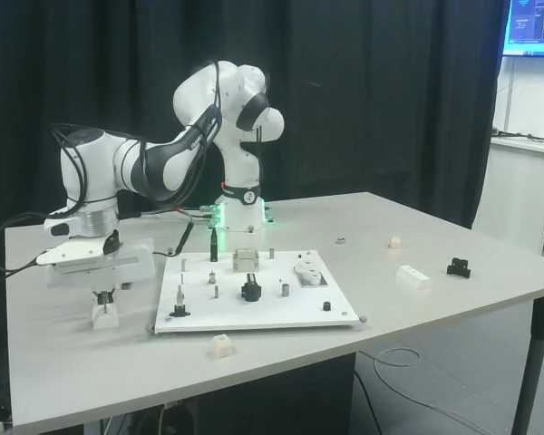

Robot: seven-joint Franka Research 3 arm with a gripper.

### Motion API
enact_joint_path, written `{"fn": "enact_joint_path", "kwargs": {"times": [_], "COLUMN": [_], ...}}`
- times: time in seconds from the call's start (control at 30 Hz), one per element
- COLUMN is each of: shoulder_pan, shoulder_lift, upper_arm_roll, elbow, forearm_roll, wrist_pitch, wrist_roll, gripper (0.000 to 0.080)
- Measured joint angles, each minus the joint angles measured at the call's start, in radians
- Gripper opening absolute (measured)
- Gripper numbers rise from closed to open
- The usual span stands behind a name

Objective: Pick square peg 1.

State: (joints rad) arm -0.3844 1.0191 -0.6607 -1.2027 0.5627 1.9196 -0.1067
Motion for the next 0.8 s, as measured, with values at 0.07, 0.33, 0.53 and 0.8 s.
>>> {"fn": "enact_joint_path", "kwargs": {"times": [0.07, 0.33, 0.53, 0.8], "shoulder_pan": [0.0, 0.0, 0.0, 0.001], "shoulder_lift": [0.0, 0.0, 0.0, -0.003], "upper_arm_roll": [0.002, 0.007, 0.007, -0.001], "elbow": [-0.002, -0.005, -0.005, -0.002], "forearm_roll": [0.0, 0.0, 0.0, -0.002], "wrist_pitch": [0.003, 0.017, 0.024, 0.029], "wrist_roll": [-0.001, -0.005, -0.005, -0.009], "gripper": [0.0107, 0.0104, 0.0028, 0.0028]}}
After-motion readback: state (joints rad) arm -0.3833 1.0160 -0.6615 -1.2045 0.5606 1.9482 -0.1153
